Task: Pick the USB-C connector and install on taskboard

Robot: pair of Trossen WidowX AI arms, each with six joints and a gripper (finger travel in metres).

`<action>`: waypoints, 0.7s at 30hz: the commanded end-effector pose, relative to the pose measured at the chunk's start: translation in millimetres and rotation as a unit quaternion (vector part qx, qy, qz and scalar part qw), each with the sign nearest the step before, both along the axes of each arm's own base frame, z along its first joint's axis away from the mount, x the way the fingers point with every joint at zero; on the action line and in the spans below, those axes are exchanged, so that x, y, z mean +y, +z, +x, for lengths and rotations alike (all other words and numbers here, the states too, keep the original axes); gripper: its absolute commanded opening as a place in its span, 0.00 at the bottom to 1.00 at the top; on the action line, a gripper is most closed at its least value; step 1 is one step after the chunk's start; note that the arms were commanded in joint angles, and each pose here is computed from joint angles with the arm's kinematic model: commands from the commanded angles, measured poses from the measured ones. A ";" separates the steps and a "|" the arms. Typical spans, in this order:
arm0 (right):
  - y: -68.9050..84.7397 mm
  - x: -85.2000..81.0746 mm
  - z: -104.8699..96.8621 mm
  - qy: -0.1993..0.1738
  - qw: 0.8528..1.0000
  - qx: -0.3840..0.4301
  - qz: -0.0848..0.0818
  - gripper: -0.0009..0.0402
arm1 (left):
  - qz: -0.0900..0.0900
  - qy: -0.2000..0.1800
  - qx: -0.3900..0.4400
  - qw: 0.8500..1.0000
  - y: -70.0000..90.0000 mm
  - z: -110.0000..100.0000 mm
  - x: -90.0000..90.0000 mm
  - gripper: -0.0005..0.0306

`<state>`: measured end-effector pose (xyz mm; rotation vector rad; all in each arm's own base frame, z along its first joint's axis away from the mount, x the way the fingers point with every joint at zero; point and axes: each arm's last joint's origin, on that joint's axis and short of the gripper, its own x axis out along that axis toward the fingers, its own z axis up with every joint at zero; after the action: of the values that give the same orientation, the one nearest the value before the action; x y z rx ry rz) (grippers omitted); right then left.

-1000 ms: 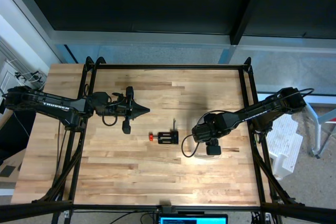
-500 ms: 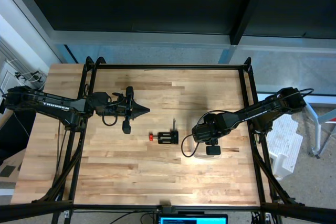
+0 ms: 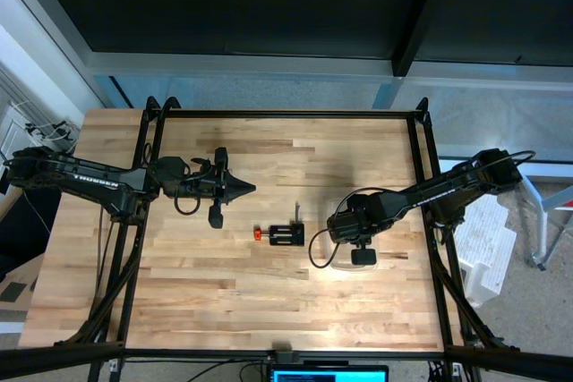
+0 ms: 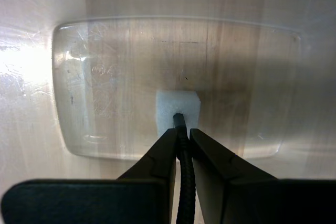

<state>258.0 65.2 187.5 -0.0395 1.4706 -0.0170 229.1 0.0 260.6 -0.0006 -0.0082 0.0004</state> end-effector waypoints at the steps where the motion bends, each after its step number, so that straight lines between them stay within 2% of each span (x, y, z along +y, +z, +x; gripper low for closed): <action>1: 1.0 -0.3 -0.3 0.000 1.000 -0.002 0.001 0.02 | 0.000 0.000 0.000 1.000 0.0 0.1 0.0 0.02; 11: 3.9 -0.2 -0.2 0.001 1.000 -0.004 0.001 0.02 | 0.000 0.000 0.000 1.000 0.0 0.1 0.1 0.02; 21: 29.7 -0.2 0.5 -0.004 1.000 -0.006 0.001 0.02 | 0.000 0.000 0.000 1.000 0.0 0.1 0.1 0.02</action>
<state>258.6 64.9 212.9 -0.0336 1.4547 -0.0166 229.1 0.0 260.6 -0.0006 -0.0082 0.0008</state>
